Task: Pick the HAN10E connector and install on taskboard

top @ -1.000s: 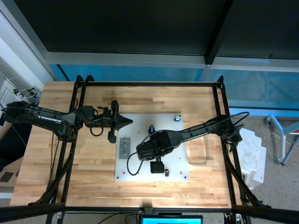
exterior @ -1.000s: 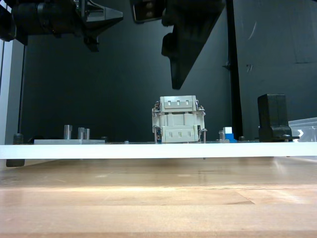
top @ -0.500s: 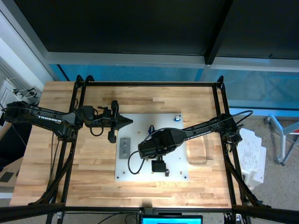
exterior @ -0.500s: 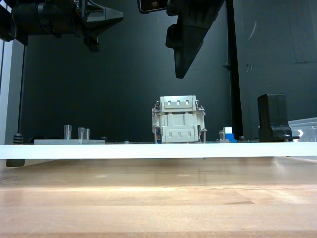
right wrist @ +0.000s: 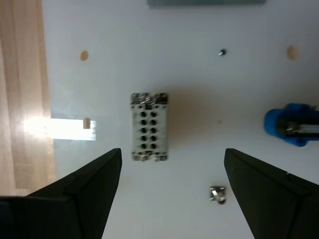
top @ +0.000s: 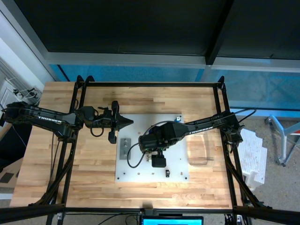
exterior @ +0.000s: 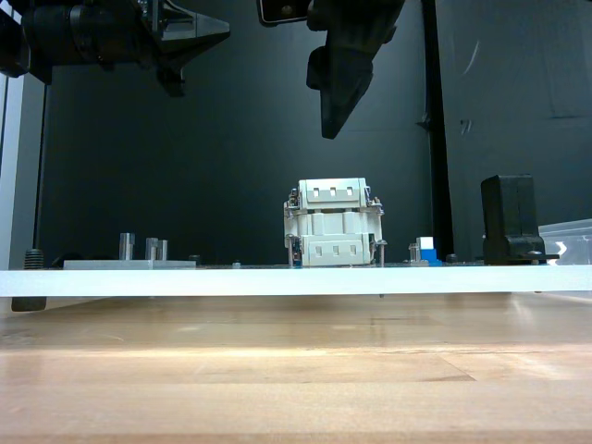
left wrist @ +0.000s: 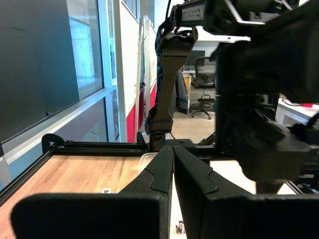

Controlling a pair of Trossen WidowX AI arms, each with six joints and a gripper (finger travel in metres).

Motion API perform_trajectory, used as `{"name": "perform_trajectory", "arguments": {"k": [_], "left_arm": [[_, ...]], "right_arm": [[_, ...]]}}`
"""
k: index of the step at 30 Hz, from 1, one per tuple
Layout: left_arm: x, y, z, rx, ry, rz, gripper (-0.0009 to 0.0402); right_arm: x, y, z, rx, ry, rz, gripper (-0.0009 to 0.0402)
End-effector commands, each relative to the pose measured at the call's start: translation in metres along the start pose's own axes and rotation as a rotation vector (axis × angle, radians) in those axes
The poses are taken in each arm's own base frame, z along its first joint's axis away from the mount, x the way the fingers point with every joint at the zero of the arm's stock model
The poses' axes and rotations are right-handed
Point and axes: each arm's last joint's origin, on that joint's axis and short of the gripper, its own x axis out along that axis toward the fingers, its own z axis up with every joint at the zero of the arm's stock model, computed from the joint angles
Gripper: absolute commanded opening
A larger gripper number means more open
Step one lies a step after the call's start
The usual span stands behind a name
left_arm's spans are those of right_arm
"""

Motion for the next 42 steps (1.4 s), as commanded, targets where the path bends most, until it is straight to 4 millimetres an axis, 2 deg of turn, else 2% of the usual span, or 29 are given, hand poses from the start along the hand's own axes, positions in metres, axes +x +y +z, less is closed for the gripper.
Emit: {"name": "perform_trajectory", "arguments": {"k": [1,7,16,22,31,42], "left_arm": [[0.000,0.000,0.000,0.000,0.000,0.000,0.0001],[0.000,0.000,0.000,0.000,0.000,0.000,0.0001],[0.000,0.000,0.000,0.000,0.000,0.000,0.0001],[0.000,0.000,0.000,0.000,0.000,0.000,0.0001],[0.000,0.000,0.000,0.000,0.000,0.000,0.0001],[0.000,0.000,0.000,0.000,0.000,0.000,0.0001]], "right_arm": [[-0.004,-0.010,-0.003,-0.009,-0.014,-0.003,0.0261],[-0.013,-0.033,-0.018,0.009,-0.051,-0.010,0.0211],[-0.035,-0.067,-0.052,0.057,-0.204,-0.021,0.0084],[-0.055,-0.077,-0.065,0.045,-0.331,-0.026,0.0000],[-0.069,-0.084,-0.085,0.047,-0.550,-0.024,0.0001],[-0.066,-0.084,-0.101,0.031,-0.821,0.001,0.0000]]}}
